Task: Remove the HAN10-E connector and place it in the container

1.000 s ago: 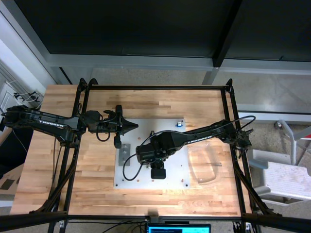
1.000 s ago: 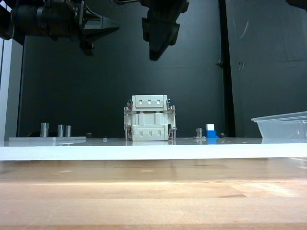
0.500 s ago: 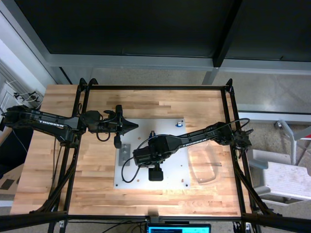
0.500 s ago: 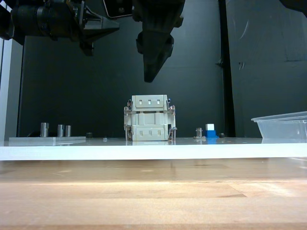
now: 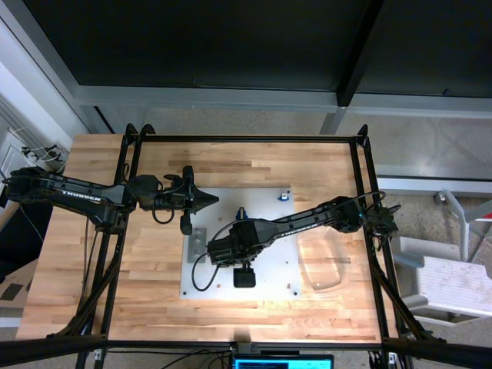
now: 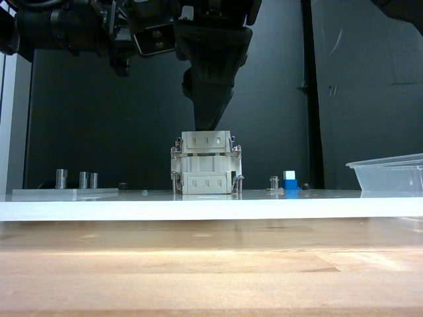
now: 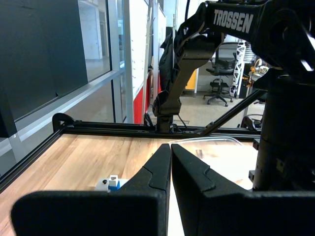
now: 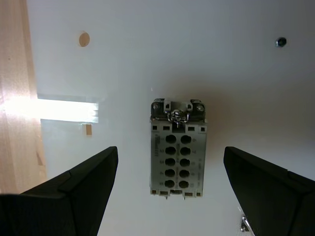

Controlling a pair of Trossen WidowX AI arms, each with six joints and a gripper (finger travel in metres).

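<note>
The HAN10-E connector (image 6: 206, 162) is a beige-grey block standing upright on the white board (image 6: 211, 206). From the right wrist view I look down on the connector (image 8: 177, 155) and its two rows of pin holes. My right gripper (image 6: 206, 125) hangs point-down just above its top, open, with one finger (image 8: 74, 189) on each side and nothing held. In the high view the right gripper (image 5: 238, 255) hides the connector. The clear container (image 5: 323, 261) lies right of the board. My left gripper (image 5: 211, 200) is shut and empty, raised over the board's back left.
A small blue upright part (image 5: 284, 197) stands near the board's far edge. A grey metal plate (image 5: 198, 240) with pegs lies on the board's left side. The container's rim (image 6: 390, 173) shows at the right. A black frame surrounds the wooden table.
My right gripper has come down and slightly left, from high above the board to just over the connector's top. The left arm has not moved.
</note>
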